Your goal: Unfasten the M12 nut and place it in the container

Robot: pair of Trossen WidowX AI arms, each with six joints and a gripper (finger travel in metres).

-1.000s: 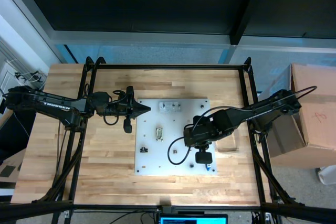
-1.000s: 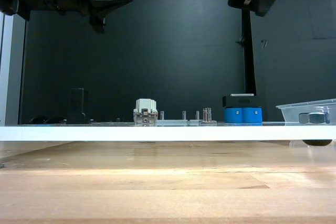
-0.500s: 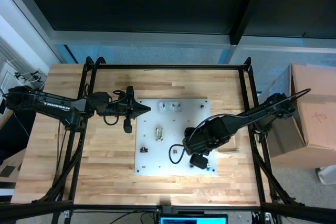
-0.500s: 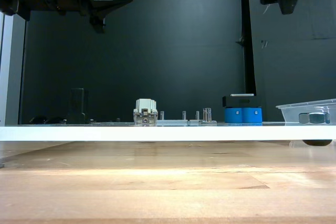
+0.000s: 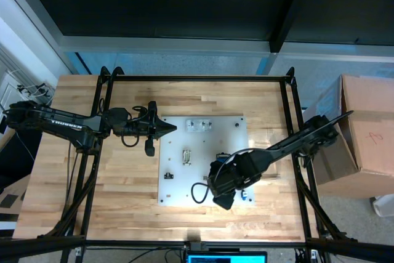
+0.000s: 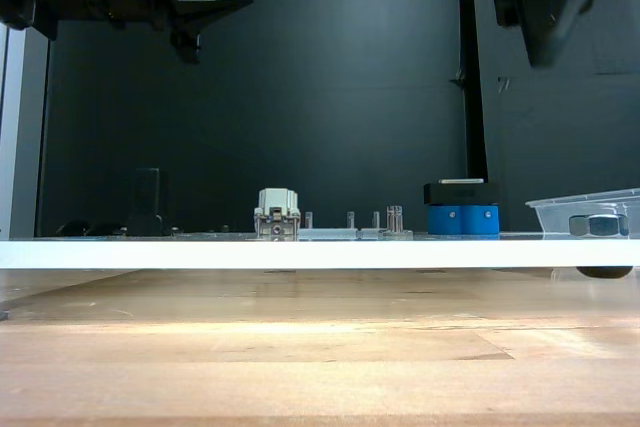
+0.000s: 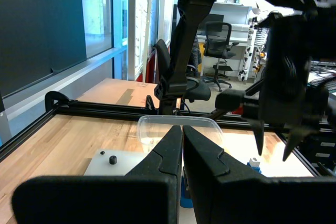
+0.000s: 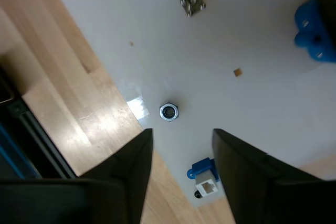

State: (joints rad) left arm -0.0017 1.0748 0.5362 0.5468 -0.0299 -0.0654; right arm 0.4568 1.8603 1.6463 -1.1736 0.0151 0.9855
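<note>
The small silver nut [image 8: 169, 112] sits on the white board [image 8: 226, 35] near its edge, dark stud end showing in its centre, so it is on its stud. At table height the nut [image 6: 598, 225] shows in front of the clear container [image 6: 585, 203]. My right gripper [image 8: 181, 132] hangs open well above the nut, touching nothing; it is high at the right [image 6: 545, 32] and over the board's near right part [image 5: 223, 200], hiding the nut from above. My left gripper [image 7: 182, 132] is shut and empty, held high left of the board [image 5: 163, 127].
Blue blocks [image 6: 463, 219], a white connector [image 6: 277, 215] and small silver posts [image 6: 394, 218] stand on the board. The container [image 5: 275, 165] lies right of the board, partly under the right arm. A cardboard box [image 5: 366, 133] stands off the table's right.
The right arm has swung toward the near edge and leftward over the board, and its gripper has dropped a little. The nut and the left arm have not moved.
</note>
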